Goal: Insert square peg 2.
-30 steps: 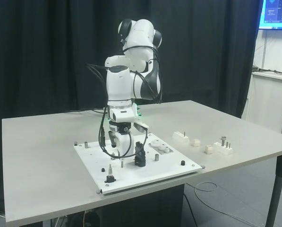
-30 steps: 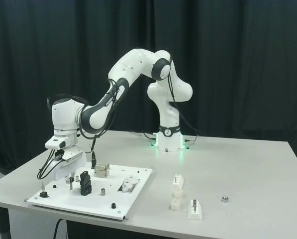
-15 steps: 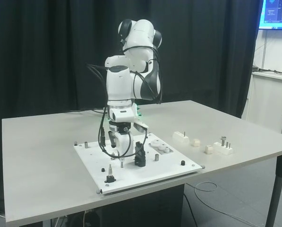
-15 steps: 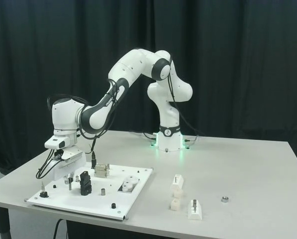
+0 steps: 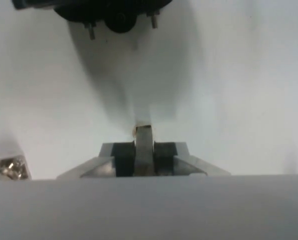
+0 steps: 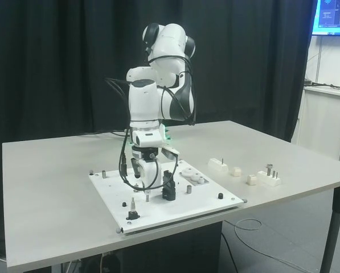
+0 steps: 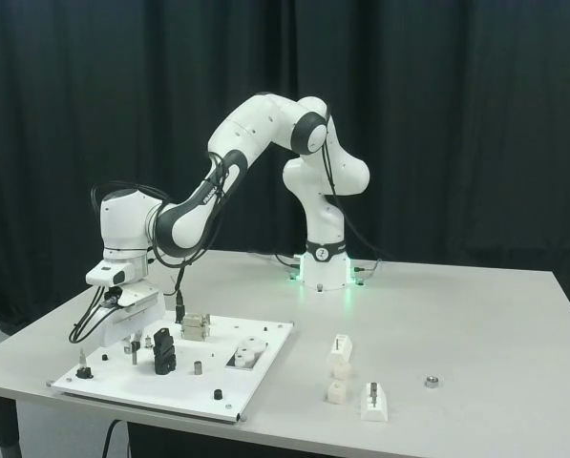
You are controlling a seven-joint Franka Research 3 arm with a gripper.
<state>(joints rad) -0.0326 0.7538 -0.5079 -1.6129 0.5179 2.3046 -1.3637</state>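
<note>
Gripper (image 5: 144, 161) clamped on square peg (image 5: 144, 147), long axis vertical, tip down at white board (image 6: 175, 205). Position: board's middle, toward its front-left corner. Black fixture (image 6: 169, 185) just beside; elsewhere open board around.

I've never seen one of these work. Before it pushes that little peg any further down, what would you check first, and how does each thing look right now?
1. Peg held between the pincer fingers: ok.
2. Peg upright in the grip: ok.
3. Peg tip lined up with its hole: cannot tell, the hole is hidden.
4. Pincer low over the white board: ok.
5. Black fixture beside the pincer, touching or apart: cannot tell.
</note>
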